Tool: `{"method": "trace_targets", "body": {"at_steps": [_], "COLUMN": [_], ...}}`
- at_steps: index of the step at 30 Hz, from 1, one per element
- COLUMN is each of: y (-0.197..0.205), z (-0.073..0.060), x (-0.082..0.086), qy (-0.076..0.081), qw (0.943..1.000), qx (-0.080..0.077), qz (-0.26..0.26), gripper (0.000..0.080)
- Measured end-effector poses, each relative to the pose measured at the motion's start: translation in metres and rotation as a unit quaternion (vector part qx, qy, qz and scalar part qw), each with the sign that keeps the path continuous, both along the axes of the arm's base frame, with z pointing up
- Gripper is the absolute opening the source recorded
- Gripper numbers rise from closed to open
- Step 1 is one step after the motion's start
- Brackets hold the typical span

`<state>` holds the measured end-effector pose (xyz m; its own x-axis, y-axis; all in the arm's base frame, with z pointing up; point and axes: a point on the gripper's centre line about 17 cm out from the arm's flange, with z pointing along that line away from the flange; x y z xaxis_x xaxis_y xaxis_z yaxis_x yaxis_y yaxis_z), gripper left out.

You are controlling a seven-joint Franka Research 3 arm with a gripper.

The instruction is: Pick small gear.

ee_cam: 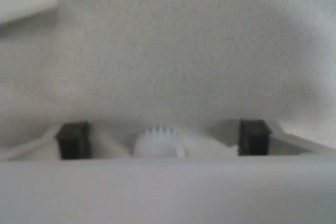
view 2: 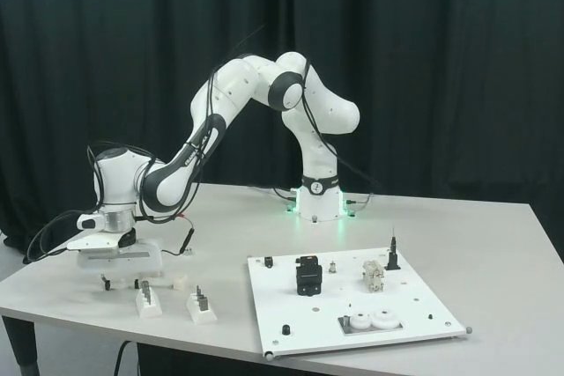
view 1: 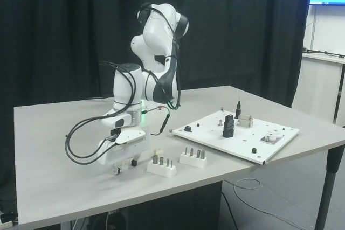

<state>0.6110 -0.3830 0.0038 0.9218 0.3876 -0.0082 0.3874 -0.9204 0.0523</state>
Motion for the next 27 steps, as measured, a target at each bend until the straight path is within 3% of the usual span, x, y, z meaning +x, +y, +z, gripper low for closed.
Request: {"method": "trace_targets", "body": {"at_steps": [4,5,9,10,18,19,27], "y": [0.000,0.000,0.001,0.001,0.001,0.001,0.002], "z": [0.000,0.000,0.000,0.000,0.001,0.002,0.016], "x": [0.000,-0.001,-0.002,-0.002,-0.001,0.000,0.012], "qy": [0.002,0.003,0.006,0.006,0.010,0.009,0.007], "qw": [1.0000,1.0000,1.0000,1.0000,0.9999,0.9998,0.9997], "qx": [0.002,0.002,0.005,0.005,0.007,0.007,0.008], "qz": [0.000,0.000,0.001,0.002,0.012,0.013,0.021], "gripper": [0.0681,0.0519,0.0519,0.0336,0.0336,0.0201,0.0201]}}
